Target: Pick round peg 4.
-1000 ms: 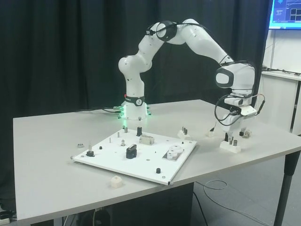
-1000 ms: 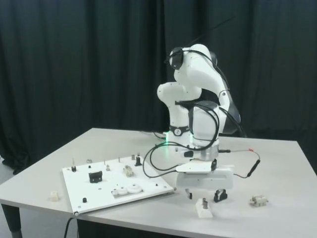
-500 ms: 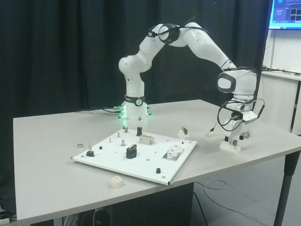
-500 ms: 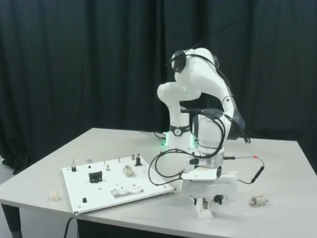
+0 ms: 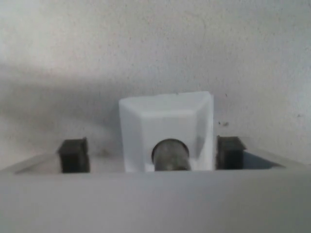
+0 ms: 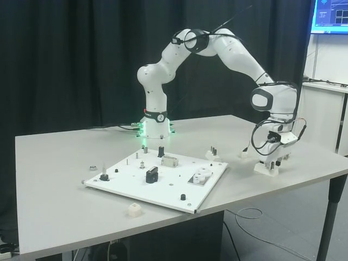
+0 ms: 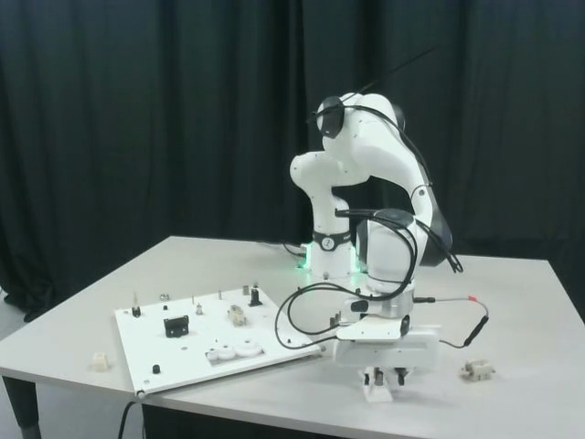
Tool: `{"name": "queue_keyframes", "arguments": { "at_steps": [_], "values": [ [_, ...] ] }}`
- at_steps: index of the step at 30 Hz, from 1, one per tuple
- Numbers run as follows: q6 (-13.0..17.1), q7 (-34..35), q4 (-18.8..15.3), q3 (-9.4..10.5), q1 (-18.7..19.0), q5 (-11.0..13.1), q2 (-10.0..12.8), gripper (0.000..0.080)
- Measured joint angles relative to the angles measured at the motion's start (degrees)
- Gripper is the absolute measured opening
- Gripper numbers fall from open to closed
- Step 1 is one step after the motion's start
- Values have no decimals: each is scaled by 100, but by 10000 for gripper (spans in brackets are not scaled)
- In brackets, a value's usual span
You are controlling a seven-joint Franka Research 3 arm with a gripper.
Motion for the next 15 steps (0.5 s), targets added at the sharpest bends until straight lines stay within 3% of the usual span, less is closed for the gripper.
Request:
{"name": "queue_keyframes", "arguments": {
  "at_steps": [7,8,13,14,15],
  "values": [
    [0,0,36,-9,-6,-2,19,684],
    [0,0,41,-11,-7,-2,19,328],
    [-15,0,78,-14,-18,-2,19,328],
    [-20,0,86,-15,-20,-2,19,151],
    [-25,0,93,-15,-21,-2,19,151]
  ]
}}
